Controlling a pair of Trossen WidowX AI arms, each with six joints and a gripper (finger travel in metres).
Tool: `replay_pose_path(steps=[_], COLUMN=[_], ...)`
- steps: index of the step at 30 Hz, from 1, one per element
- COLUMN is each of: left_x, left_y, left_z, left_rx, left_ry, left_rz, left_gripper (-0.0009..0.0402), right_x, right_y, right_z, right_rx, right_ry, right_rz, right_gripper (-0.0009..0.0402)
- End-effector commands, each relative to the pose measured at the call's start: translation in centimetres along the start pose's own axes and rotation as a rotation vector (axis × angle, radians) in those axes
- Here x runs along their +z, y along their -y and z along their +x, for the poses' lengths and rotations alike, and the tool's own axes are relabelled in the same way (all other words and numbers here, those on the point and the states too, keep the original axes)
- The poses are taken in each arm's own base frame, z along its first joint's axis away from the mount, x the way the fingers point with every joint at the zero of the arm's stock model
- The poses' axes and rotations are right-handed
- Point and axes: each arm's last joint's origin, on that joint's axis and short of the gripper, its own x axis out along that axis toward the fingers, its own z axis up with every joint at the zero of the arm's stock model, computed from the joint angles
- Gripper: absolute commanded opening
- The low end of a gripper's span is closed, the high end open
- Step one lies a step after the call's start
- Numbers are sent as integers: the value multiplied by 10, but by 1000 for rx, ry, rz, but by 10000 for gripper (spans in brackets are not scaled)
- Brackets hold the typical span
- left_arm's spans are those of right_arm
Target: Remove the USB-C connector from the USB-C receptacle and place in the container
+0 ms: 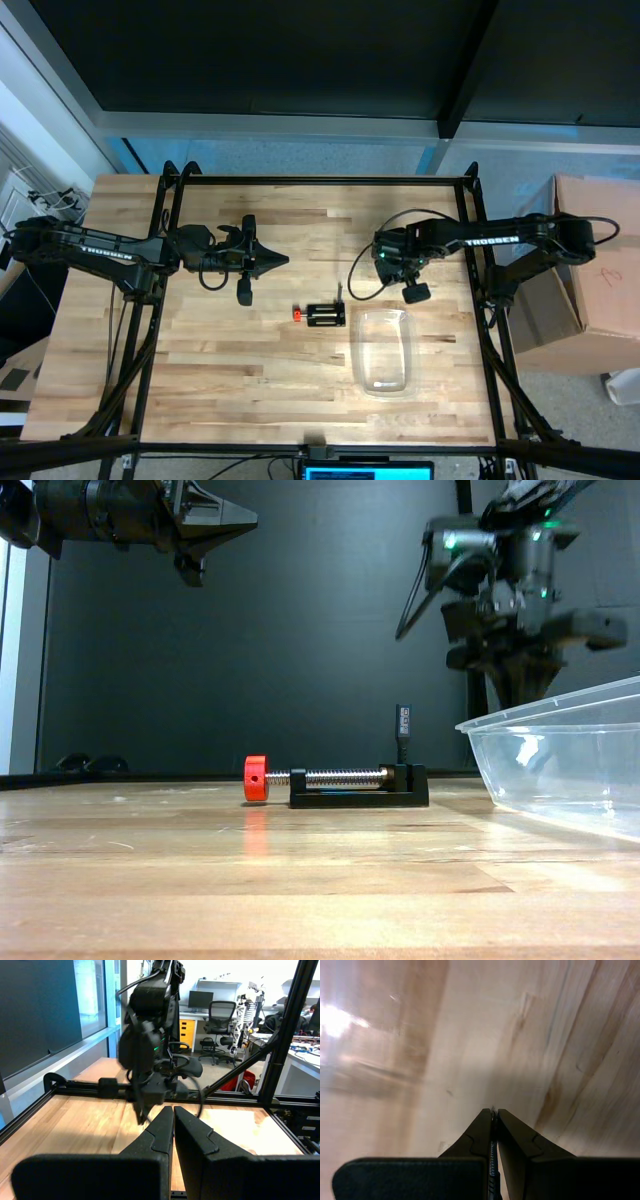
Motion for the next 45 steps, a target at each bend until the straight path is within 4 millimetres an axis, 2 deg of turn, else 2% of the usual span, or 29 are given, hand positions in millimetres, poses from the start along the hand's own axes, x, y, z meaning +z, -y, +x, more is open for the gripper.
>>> replay_pose_path(steps=[1, 6, 12, 25, 31, 34, 42, 45], left_x=[0, 0, 0, 0, 0, 0, 0, 0], left_y=[0, 0, 0, 0, 0, 0, 0, 0], left_z=[0, 0, 0, 0, 0, 0, 0, 0], left_rx=[0, 0, 0, 0, 0, 0, 0, 0], left_ry=[0, 0, 0, 0, 0, 1, 0, 0], left_rz=[0, 0, 0, 0, 0, 0, 0, 0], left_gripper=[0, 0, 0, 0, 0, 0, 0, 0], right_x=[13, 33, 48, 69, 76, 77, 76, 76], right_y=[-18, -47, -79, -131, -141, -141, -141, -140], right_z=[-15, -33, -41, -16, -6, -5, -6, -8], right_rx=[1, 20, 57, 114, 152, 154, 154, 153], right_ry=[57, 135, 173, 185, 187, 186, 187, 191], right_rz=[34, 47, 59, 61, 94, 107, 123, 123], right_gripper=[0, 0, 0, 0, 5, 37, 164, 194])
